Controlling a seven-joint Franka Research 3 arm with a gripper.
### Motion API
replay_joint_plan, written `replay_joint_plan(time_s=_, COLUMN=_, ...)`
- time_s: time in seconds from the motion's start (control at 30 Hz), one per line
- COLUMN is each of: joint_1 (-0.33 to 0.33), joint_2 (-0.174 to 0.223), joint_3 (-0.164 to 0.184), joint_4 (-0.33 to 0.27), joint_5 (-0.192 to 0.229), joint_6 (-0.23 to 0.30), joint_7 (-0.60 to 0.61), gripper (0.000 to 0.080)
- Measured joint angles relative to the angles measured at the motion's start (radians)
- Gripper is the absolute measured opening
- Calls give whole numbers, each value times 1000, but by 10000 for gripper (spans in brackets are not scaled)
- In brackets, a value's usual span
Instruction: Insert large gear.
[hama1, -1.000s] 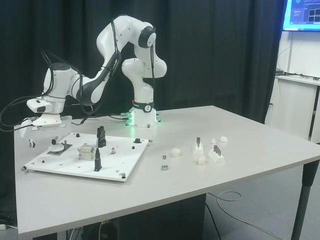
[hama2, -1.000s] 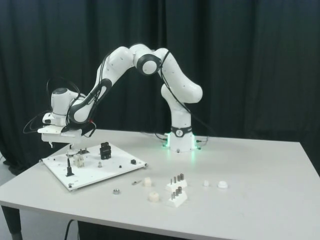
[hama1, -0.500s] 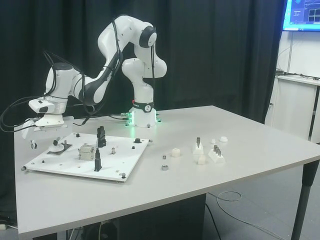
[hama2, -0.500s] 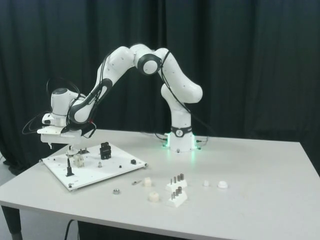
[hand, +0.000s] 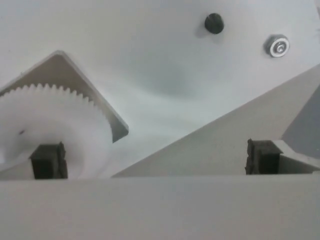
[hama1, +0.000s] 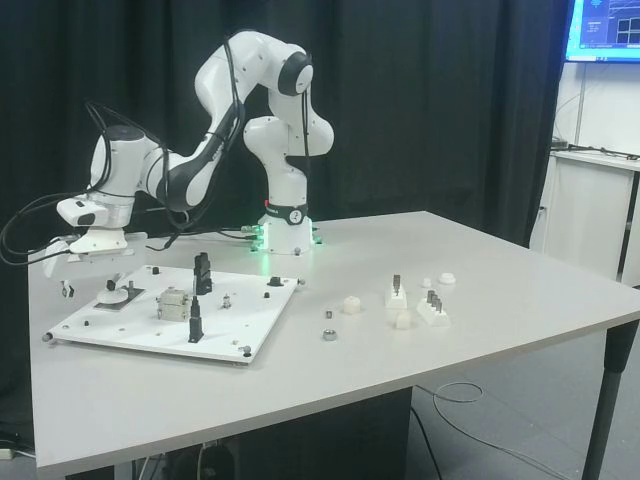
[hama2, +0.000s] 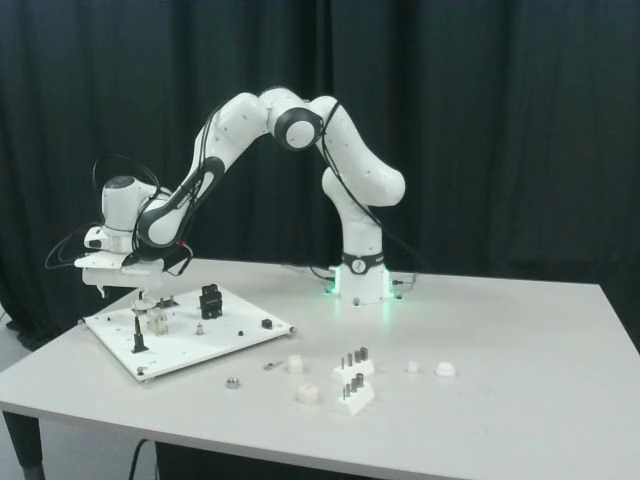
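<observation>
Grey table (hama1: 480, 300); hand (hand: 150, 160) spread wide above large gear (hand: 50, 125); no legible writing.

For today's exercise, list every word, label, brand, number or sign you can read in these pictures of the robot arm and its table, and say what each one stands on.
None can be read.
Screen at the upper corner of the first room view: shows markings, too small to read.
Ring on the arm's base: a small mark, too blurred to read.
Large gear, white board, gripper: no text visible.
</observation>
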Motion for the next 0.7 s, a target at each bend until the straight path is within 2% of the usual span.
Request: replay_joint_plan(time_s=0.7, joint_1=-13, joint_2=18, joint_3=2, joint_4=-6, joint_5=0, joint_6=8, joint_7=-5, gripper=800)
